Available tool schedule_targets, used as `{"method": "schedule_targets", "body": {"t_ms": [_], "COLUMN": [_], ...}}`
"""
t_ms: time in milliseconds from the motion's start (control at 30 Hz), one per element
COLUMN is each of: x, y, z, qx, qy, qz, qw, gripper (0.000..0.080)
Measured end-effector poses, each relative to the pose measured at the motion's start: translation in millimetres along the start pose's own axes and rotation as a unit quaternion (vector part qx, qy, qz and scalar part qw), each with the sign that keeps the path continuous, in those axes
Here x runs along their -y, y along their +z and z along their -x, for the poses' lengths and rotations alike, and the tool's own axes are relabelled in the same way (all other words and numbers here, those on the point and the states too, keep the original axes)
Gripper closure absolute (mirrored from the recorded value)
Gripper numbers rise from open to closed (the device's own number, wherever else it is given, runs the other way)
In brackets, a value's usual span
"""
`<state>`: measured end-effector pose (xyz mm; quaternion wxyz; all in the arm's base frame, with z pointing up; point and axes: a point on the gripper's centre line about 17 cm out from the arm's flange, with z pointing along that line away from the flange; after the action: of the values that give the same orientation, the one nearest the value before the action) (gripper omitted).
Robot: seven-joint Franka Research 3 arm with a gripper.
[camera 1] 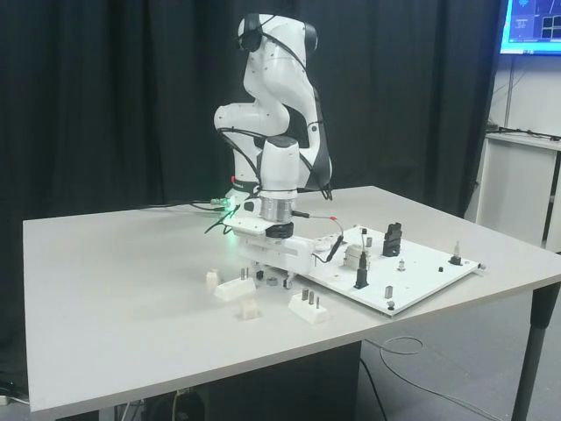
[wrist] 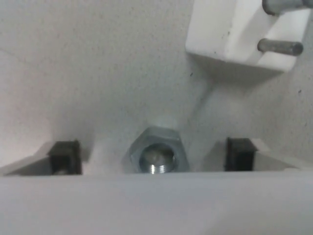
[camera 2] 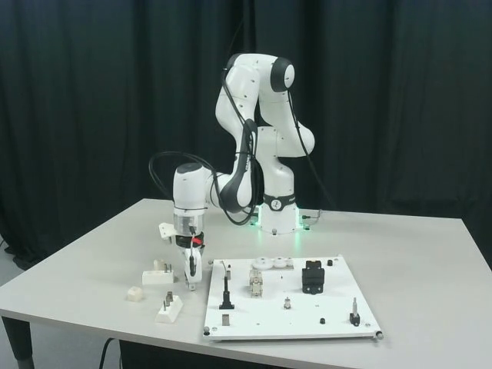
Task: Pick bolt 4.
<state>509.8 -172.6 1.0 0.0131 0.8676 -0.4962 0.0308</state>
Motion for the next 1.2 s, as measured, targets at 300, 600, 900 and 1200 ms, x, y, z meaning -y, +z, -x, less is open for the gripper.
{"method": "schedule_targets", "body": {"t_ms": [300, 600, 900, 1200], "x": [-3.4, -5.9, -1.0, 10.6], "y": [3.2, 2.7, -3.1, -24.0], "z": [1.5, 2.1, -2.6, -4.3], "qx": [0.010, 0.020, 0.019, 0.022], "qy": [-0.005, -0.016, -0.007, -0.008], "qz": [-0.006, -0.015, -0.027, -0.041], "qw": [0.9999, 0.9996, 0.9994, 0.9989], "gripper": [0.0310, 0.0565, 0.0564, 0.0574]}}
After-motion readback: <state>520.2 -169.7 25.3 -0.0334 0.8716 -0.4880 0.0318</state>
